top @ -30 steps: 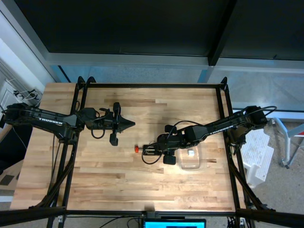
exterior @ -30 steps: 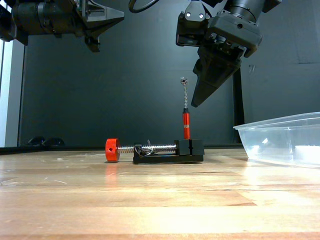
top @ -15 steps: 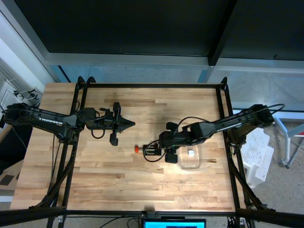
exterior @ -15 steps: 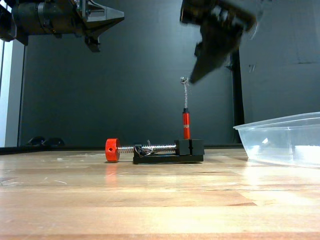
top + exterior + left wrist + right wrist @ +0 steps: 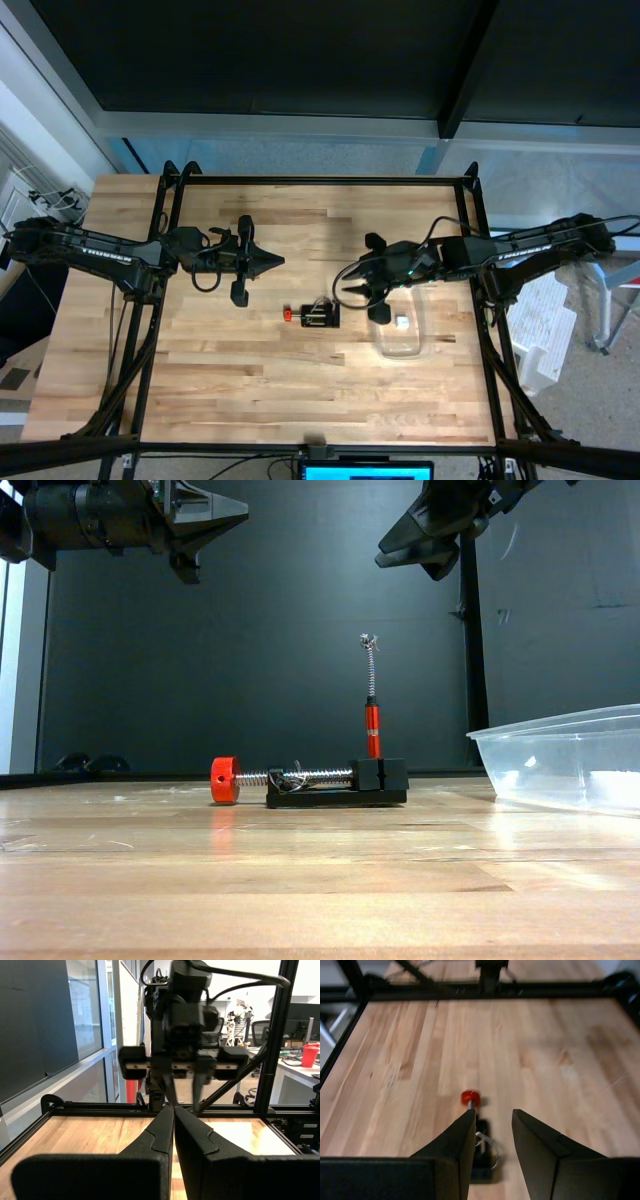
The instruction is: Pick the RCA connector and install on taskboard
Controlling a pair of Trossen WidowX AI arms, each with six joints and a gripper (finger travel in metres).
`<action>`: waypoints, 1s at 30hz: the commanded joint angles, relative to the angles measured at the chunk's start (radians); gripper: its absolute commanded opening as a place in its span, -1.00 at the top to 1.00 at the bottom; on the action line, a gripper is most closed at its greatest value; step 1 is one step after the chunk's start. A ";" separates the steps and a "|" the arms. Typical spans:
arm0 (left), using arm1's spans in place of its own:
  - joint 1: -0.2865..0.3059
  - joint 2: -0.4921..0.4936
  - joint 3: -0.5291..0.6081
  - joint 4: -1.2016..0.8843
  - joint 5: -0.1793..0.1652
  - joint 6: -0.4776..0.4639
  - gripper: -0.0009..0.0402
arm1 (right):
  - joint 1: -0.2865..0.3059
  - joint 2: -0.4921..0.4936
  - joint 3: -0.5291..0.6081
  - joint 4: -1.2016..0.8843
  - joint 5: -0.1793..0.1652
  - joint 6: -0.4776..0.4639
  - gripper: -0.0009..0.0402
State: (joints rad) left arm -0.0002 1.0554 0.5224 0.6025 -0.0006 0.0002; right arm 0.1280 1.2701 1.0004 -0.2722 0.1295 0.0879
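Observation:
The taskboard (image 5: 335,782) is a small black block lying on the wooden table, with a red knob (image 5: 225,780) on a silvery rod at its left end; it also shows as the taskboard (image 5: 320,317) and the taskboard (image 5: 482,1162). The RCA connector (image 5: 371,718), a thin plug with a red sleeve and a silvery spring tail, stands upright in the block's right end, with nothing holding it. My right gripper (image 5: 392,555) hangs open and empty, high above and to the right of it; the right gripper (image 5: 345,291) and the right gripper (image 5: 492,1121) show the same. My left gripper (image 5: 277,262) is shut and parked high at the left.
A clear plastic tray (image 5: 412,347) holding a small white cube (image 5: 402,322) sits just right of the taskboard, below the right arm. A black frame (image 5: 320,181) borders the table.
The right gripper has lifted away from the connector's spring top and drawn back up and to the right. The connector stays upright on the block. The left arm has not moved.

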 commanded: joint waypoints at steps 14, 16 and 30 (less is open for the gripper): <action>0.000 0.000 0.000 0.000 0.000 0.000 0.96 | -0.100 -0.237 -0.278 0.446 -0.052 -0.078 0.77; 0.000 0.000 0.000 0.000 0.000 0.000 0.96 | -0.106 -0.252 -0.306 0.499 -0.053 -0.078 0.82; 0.000 0.000 0.000 0.000 0.000 0.000 0.96 | -0.109 -0.312 -0.434 0.682 -0.053 -0.077 0.96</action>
State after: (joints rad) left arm -0.0002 1.0554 0.5228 0.6025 -0.0006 0.0002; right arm 0.0189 0.9596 0.5690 0.4099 0.0769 0.0090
